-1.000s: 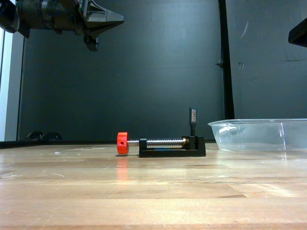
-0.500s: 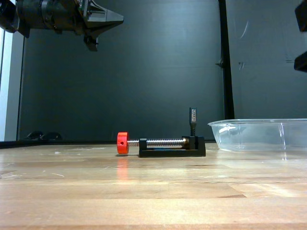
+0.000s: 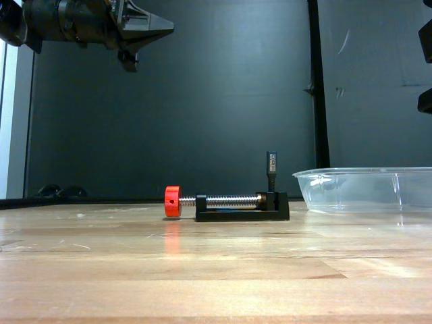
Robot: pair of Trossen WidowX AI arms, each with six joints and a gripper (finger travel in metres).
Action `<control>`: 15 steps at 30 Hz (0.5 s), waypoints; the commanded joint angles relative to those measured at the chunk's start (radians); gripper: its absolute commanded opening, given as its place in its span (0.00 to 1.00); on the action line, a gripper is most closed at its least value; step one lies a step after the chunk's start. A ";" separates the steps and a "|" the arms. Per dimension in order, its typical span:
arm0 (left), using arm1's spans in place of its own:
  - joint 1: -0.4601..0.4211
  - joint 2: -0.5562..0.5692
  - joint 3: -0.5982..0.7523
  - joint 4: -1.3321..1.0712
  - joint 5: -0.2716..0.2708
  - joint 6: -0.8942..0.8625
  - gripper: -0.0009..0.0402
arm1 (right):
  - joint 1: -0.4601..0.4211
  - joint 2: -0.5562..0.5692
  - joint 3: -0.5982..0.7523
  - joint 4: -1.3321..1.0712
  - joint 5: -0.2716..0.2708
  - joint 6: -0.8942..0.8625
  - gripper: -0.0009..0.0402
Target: Remove the USB-C connector from the USB-C receptacle and place in the container
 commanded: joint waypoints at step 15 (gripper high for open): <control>0.000 0.000 0.000 0.000 0.000 0.000 0.02 | 0.000 0.000 0.059 -0.048 0.001 0.034 0.55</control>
